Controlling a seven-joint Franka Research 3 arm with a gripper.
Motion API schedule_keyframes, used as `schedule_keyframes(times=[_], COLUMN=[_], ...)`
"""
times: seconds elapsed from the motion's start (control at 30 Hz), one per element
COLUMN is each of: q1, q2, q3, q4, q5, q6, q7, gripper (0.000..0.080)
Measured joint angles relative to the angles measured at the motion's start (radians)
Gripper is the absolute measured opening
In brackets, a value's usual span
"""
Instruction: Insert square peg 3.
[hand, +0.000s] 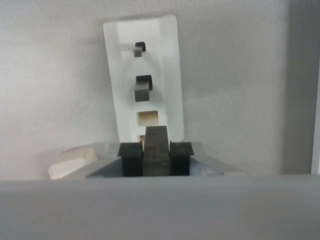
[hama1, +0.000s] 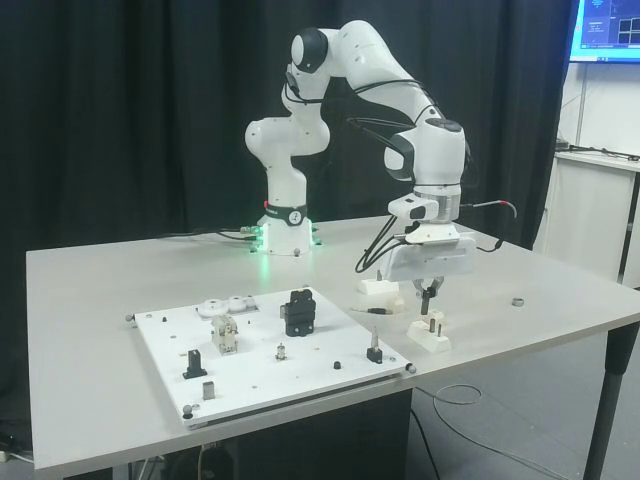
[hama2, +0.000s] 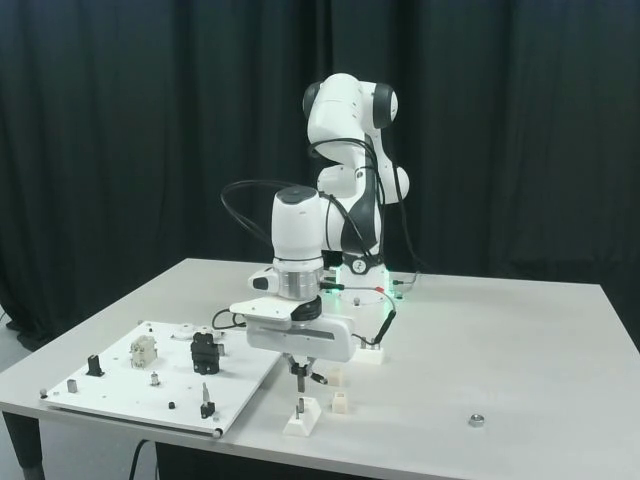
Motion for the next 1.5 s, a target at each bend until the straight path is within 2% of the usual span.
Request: schedule_keyframes(times=[0.53,0.77,1.13,1.5], q1=[0.000,0.000,-0.002,-0.019], q2=[-0.002,-0.012,-0.062,-0.108], q3=[-0.001,-0.010,-0.067,-0.137], q4=[0.001,0.001,0.006,0.019], q5=[0.000,-0.022,-0.082,-0.102], q6=[0.000,-0.005,-0.055,-0.083], q7=[-0.010,-0.033,-0.074,-0.152], gripper=[0.0110,0.0110,0.0110,0.0110])
